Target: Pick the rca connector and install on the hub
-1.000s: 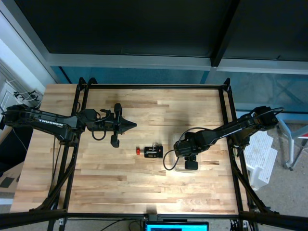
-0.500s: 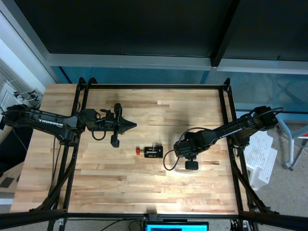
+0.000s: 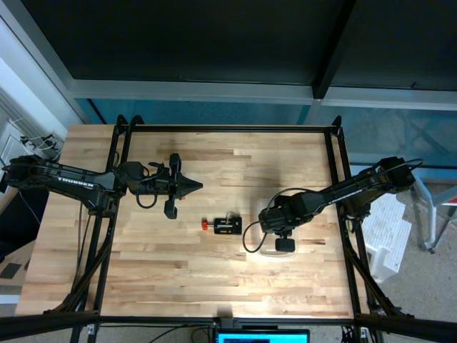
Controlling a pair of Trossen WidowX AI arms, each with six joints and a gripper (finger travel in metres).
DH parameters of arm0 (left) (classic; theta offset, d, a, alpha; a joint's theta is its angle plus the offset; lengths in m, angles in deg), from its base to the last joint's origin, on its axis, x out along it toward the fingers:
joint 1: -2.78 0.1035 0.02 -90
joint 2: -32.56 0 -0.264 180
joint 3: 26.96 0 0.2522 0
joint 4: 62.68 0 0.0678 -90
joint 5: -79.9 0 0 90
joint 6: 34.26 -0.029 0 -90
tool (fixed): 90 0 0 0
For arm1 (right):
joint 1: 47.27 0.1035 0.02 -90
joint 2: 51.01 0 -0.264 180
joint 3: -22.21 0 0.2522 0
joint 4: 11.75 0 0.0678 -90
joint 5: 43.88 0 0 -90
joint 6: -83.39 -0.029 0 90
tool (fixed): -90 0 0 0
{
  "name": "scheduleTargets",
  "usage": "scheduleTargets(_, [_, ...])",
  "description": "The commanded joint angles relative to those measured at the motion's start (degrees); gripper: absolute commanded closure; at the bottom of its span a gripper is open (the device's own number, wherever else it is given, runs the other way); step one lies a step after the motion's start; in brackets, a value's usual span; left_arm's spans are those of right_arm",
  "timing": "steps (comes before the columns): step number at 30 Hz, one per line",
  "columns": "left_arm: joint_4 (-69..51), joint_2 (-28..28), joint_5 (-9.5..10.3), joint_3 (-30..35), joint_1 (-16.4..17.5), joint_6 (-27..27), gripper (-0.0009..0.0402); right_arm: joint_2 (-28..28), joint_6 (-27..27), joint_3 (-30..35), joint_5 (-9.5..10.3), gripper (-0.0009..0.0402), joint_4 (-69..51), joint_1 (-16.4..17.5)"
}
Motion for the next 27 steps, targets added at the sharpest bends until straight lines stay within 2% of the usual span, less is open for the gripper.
scheduleTargets(1, [0.02,0.02,0.0,0.0,0.0,-0.02,0.0393,-0.7,-0.07,1.09,-0.15,0.0393,-2.05,0.0])
scheduleTargets(4, [0.02,0.0,0.0,0.0,0.0,-0.02,0.0393,-1.2,-0.04,2.84,-1.6,0.0393,-4.66,0.0])
scheduleTargets(11, [0.02,0.02,0.0,0.0,0.0,-0.02,0.0393,-2.58,-0.09,6.4,-1.73,0.0393,-7.65,-0.02])
scheduleTargets(14, [0.02,0.02,0.0,0.0,0.0,-0.02,0.0393,-2.62,-0.22,8.22,-3.1,0.0393,-9.97,-0.07])
scheduleTargets(20, [0.0,0.02,0.0,0.0,0.0,-0.02,0.0393,-2.54,-0.09,10.25,-3.17,0.0393,-10.32,-0.17])
scheduleTargets(24, [0.02,0.02,0.0,0.0,0.02,-0.02,0.0393,-2.51,-0.28,10.86,-4.46,0.0393,-10.25,-0.2])
scheduleTargets(27, [0.02,0.02,0.0,0.0,0.0,0.0,0.0393,-2.27,-0.28,11.41,-4.42,0.0393,-10.25,-0.61])
